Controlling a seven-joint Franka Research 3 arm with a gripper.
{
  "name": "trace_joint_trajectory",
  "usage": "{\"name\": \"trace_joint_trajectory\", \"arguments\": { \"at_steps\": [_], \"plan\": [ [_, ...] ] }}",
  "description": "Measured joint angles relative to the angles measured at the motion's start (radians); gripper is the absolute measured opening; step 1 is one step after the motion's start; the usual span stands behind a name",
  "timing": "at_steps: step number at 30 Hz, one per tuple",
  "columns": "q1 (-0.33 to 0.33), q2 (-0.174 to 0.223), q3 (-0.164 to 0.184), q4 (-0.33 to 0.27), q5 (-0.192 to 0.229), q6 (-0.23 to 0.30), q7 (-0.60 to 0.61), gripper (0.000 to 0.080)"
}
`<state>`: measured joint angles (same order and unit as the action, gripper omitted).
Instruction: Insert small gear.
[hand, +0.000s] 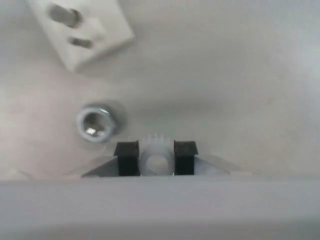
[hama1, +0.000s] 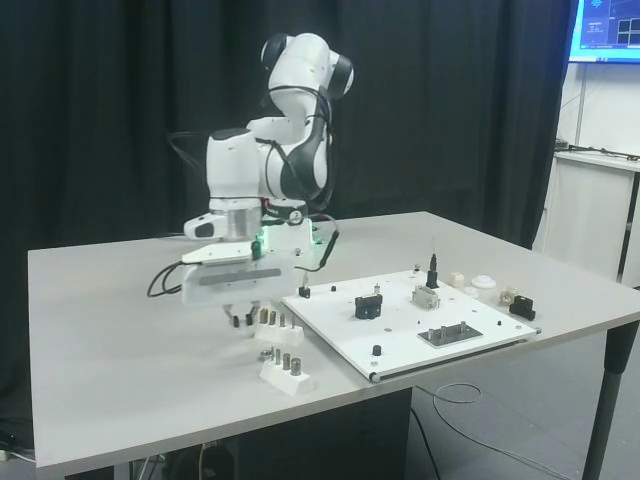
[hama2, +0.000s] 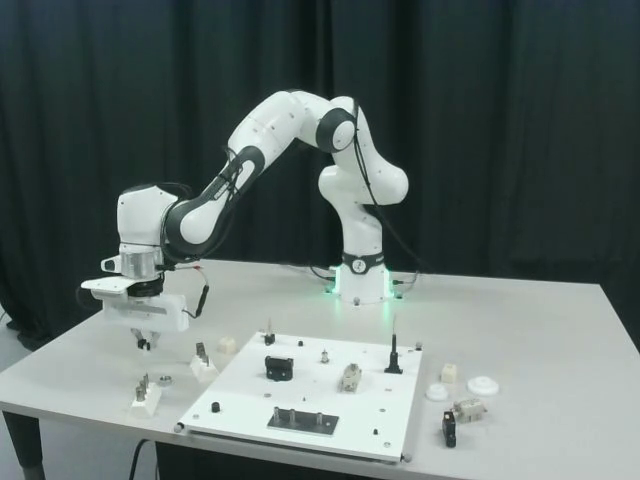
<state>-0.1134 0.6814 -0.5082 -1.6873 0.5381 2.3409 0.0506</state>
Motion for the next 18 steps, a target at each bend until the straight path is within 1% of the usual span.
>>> {"name": "trace_joint_trajectory", "arguments": {
  "at_steps": [11,18],
  "plan": [
    [0.062,-0.036,0.0,0.004,-0.004,-0.026,0.0,0.0143],
    [0.113,-0.051,0.0,0.004,-0.024,-0.03,0.0,0.0143]
  ]
}}
